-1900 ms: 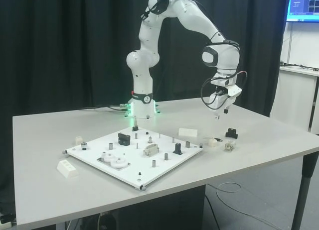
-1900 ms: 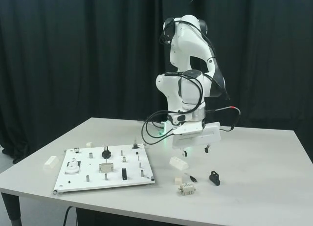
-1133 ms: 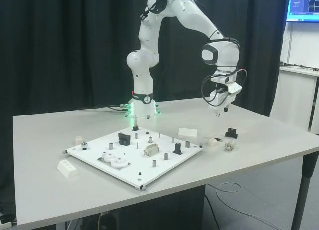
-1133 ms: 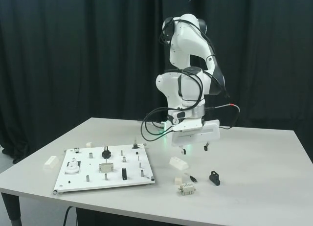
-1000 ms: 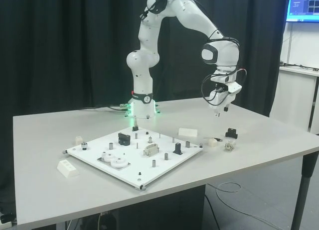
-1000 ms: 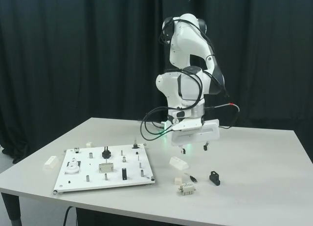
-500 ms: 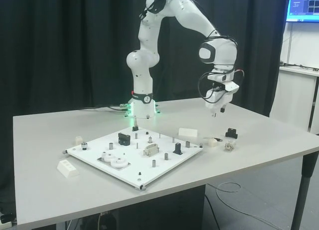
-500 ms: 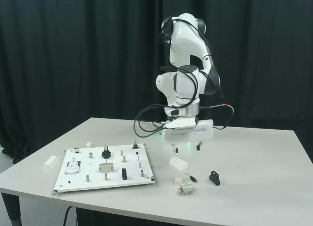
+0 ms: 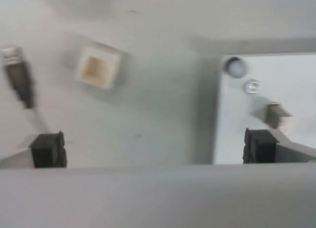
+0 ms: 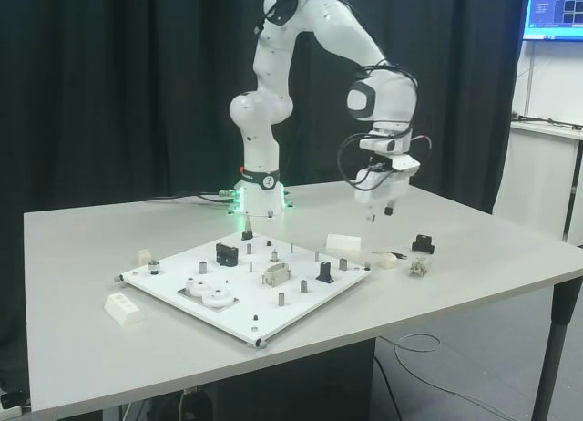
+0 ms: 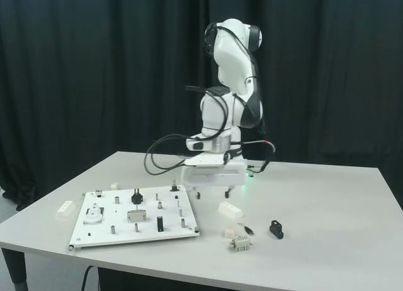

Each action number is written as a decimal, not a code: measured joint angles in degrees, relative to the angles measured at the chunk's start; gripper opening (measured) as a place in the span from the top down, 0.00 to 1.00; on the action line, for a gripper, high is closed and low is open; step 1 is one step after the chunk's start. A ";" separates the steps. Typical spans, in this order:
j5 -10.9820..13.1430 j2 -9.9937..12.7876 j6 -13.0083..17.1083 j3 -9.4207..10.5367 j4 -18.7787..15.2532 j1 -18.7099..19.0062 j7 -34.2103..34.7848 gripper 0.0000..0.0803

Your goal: Remove square peg 4.

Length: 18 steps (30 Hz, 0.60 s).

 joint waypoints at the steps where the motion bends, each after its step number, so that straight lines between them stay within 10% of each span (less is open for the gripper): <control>1: 0.04 0.24 0.35 0.00 0.00 -0.54 -0.44 0.00; 18: 4.71 3.86 4.33 0.13 0.00 -5.68 -5.96 0.00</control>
